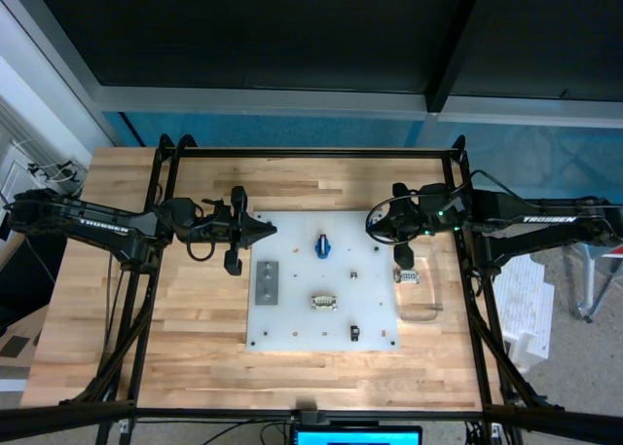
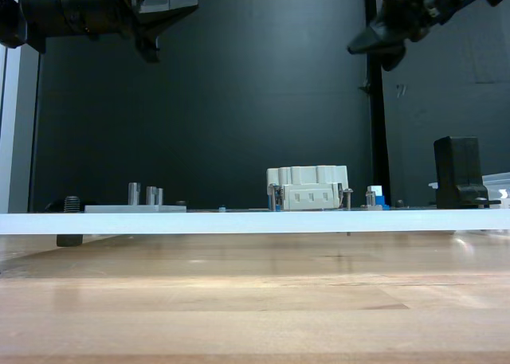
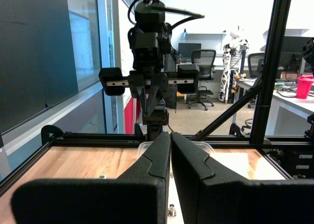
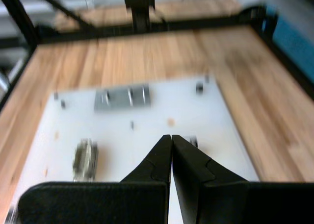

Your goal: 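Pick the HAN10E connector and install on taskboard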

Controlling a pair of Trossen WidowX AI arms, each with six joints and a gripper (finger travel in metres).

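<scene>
1. The left gripper (image 1: 270, 229) has its fingers (image 3: 189, 167) pressed together and holds nothing. It hangs high over the far-left edge of the board (image 1: 292, 333), tips pointing to 3 o'clock in the high view.
2. The right gripper (image 1: 380, 226) is also closed and empty, fingers (image 4: 191, 167) meeting at the tips. It is raised and tilted down over the far-right part of the board, tips toward 9 o'clock.
3. Free space: there is a wide gap between the two grippers, with the blue knob (image 1: 322, 244) under it. In the low view both hang well above everything on the board.
4. The connector (image 1: 407, 276) lies at 5 o'clock from the right gripper, just off the board's right edge, apart from both grippers.
5. The clear tray (image 1: 421, 315) sits beside the board's right edge and holds the connector toward its far-left corner.
6. On the board, the beige socket (image 1: 324, 301) sits near the middle. The grey block (image 1: 266, 280) is at 9 o'clock from it, the knob at 12, and a black part (image 1: 355, 332) at 5.
7. The wooden table (image 1: 146, 348) has a black frame (image 1: 311, 154) along its edges, and a strip of wood shows at the board's near side.
8. Room: a dark wall stands behind, and office chairs (image 3: 202, 79) show in the left wrist view.
</scene>
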